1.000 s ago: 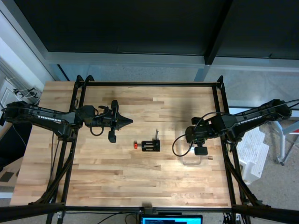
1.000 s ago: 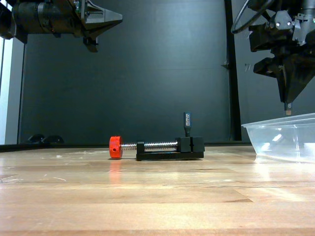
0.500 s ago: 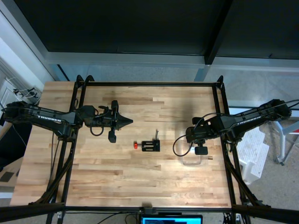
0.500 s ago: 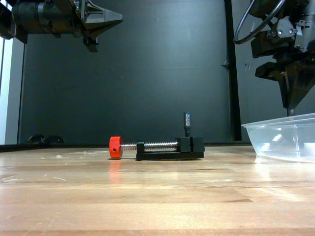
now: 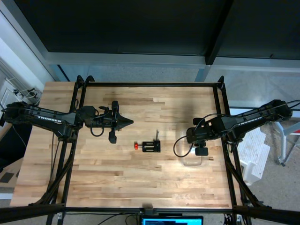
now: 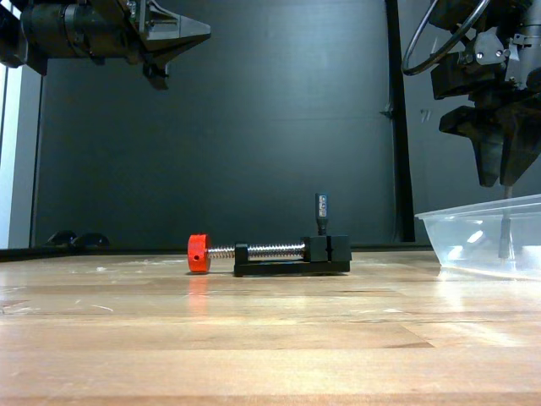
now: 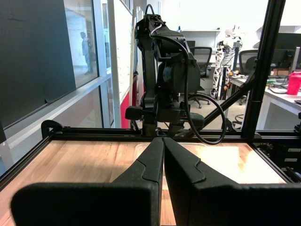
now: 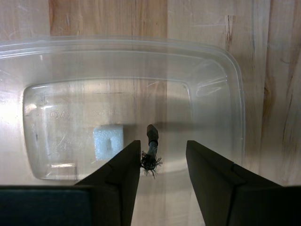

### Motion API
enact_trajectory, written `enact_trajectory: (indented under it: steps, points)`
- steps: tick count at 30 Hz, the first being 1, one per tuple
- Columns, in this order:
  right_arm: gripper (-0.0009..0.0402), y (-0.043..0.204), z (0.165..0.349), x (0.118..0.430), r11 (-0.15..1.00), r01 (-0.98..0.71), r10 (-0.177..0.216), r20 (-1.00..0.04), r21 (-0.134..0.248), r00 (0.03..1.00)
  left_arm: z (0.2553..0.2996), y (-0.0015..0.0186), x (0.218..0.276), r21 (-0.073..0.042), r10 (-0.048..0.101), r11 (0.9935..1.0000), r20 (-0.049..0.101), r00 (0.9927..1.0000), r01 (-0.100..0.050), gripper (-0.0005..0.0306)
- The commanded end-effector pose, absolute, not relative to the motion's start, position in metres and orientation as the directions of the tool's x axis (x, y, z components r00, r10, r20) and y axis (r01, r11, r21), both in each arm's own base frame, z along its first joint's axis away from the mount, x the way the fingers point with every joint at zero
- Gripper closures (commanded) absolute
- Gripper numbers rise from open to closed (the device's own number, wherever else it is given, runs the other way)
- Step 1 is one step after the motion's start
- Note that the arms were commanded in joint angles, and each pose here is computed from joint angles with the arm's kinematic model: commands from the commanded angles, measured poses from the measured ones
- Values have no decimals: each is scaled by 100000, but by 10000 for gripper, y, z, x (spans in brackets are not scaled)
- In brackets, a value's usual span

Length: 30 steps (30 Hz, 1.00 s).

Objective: Remove the USB-C connector from taskboard and place in the container

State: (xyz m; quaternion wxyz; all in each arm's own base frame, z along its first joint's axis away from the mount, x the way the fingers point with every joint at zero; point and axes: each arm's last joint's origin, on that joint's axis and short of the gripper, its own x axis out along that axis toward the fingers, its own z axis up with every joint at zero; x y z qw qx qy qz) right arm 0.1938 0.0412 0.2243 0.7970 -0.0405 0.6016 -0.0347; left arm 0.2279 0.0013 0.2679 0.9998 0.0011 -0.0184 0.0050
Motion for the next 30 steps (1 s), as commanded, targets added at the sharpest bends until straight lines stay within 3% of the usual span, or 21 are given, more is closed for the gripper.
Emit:
enact_trajectory:
  steps: [1,12,19,22,25,30]
  points:
    - [240,414,2255,1945,99446,718,-10273,-95468,-10491,27935,2678,13,2280,194,953,99995,3642,99929,-961,300]
    - [230,437,2590,2039,99659,1260,-8066,-93087,-8153,35635,2678,13,2280,194,953,99995,3642,99929,-961,300]
    - [243,421,2629,2064,99654,2359,-8266,-92114,-7969,38036,2678,13,2280,194,953,99995,3642,99929,-961,300]
    - [263,361,2690,2113,99696,4764,-7659,-88544,-6158,45840,2678,13,2280,194,953,99995,3642,99929,-961,300]
    - [292,309,2792,2180,99944,1838,-3355,-82056,-2808,57058,2678,14,2280,194,991,99995,3642,99929,-999,300]
    - [350,248,2943,2288,99960,165,-2077,-69316,-2823,72048,2678,14,2280,194,991,99995,3642,99929,-999,300]
